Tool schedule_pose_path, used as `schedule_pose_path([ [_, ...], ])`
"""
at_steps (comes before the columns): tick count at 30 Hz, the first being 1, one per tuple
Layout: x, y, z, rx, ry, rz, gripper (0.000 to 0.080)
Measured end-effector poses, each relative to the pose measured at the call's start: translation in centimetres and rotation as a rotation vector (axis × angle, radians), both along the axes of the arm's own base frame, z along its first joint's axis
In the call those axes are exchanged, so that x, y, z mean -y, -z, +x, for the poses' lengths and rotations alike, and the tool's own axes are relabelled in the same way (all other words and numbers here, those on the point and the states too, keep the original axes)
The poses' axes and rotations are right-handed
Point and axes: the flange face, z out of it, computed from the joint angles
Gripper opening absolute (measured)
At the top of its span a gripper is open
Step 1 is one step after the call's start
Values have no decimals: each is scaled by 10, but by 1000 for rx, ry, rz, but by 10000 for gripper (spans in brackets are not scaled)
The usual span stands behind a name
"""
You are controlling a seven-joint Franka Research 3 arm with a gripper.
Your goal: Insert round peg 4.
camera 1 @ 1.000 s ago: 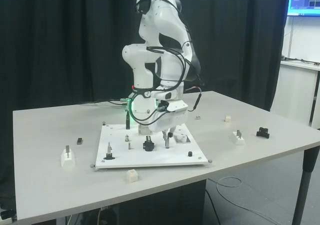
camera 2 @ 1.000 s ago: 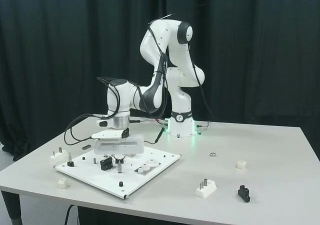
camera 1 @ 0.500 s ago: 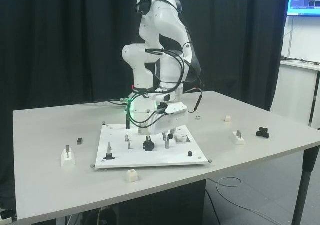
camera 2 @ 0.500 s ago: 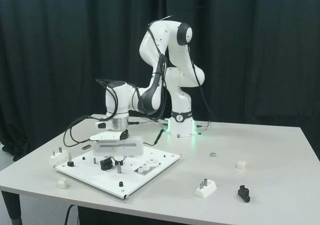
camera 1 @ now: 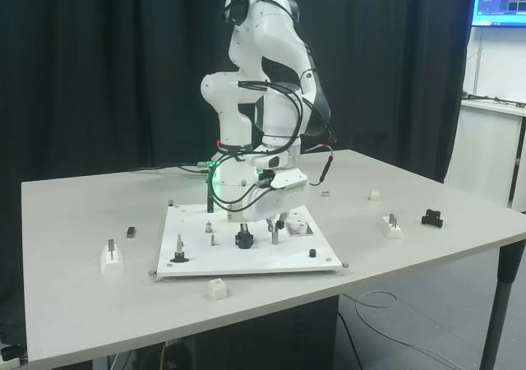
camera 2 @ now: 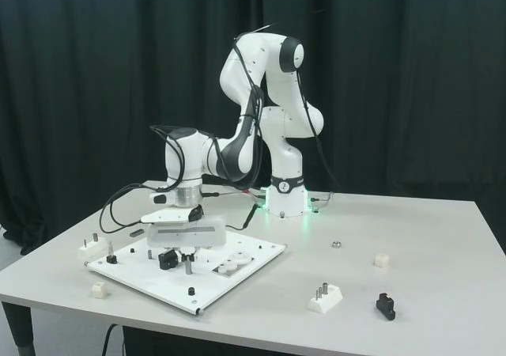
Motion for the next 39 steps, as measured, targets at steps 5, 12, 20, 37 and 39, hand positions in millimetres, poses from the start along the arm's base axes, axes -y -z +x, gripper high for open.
schedule_pose_path([
  [5,1,0,0,-4,2,1,146],
  [12,1,1,-1,-14,6,8,146],
  [20,0,1,-1,-14,9,12,146],
  [37,1,1,0,-14,6,10,146],
  [39,1,1,-1,-14,7,11,146],
])
